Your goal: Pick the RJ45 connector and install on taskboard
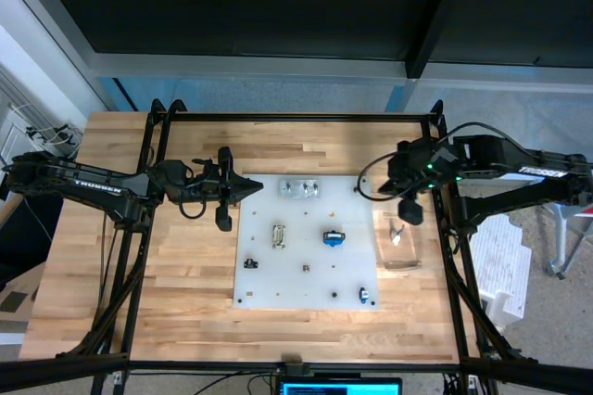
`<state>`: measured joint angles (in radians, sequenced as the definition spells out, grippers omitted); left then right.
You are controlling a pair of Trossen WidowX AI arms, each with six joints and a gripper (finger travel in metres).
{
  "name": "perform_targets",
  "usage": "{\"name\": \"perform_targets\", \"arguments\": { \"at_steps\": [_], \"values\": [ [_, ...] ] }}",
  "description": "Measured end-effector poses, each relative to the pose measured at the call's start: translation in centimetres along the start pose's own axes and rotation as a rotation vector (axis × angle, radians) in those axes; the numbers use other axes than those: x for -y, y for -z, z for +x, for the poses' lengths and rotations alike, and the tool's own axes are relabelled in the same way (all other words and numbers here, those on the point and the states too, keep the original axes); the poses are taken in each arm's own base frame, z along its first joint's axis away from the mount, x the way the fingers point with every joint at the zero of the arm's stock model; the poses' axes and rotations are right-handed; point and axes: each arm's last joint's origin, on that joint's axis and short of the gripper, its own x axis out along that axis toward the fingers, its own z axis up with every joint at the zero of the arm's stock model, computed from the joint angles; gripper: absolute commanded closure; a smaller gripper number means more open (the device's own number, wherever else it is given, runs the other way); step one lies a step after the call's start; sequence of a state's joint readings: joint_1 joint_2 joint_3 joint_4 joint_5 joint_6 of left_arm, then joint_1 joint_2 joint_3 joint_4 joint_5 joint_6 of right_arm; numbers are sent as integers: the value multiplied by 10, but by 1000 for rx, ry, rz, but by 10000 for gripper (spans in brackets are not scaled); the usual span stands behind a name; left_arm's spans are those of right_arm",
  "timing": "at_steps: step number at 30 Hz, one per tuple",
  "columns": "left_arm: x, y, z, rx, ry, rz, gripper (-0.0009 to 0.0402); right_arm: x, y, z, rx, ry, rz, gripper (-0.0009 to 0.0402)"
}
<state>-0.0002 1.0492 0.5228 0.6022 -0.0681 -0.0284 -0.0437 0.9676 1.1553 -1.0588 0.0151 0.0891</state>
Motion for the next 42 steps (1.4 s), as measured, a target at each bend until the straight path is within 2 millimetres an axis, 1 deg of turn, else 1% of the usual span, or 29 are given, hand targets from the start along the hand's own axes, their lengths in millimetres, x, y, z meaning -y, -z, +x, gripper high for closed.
{"name": "perform_targets", "arguments": {
  "at_steps": [5, 9, 14, 18, 25, 29, 36, 42],
  "values": [
    [0, 0, 0, -1, 0, 0, 393, 1, 14, -15, -102, 7, -7, 393],
    [0, 0, 0, 0, 0, 0, 393, 2, 26, -22, -173, 11, -12, 393],
    [0, 0, 0, 0, 0, 0, 393, 2, 36, -27, -260, 14, -46, 392],
    [0, 0, 0, 0, 0, 0, 393, 2, 43, -28, -328, 11, -75, 370],
    [0, 0, 0, 0, 0, 0, 393, -8, 54, -15, -397, -13, -166, 300],
    [0, 0, 0, 0, 0, 0, 393, -11, 59, -4, -412, -24, -186, 273],
    [0, 0, 0, 0, 0, 0, 393, -13, 61, 13, -387, -29, -186, 252],
    [0, 0, 0, 0, 0, 0, 393, -15, 70, 25, -421, -34, -204, 236]
  ]
}}
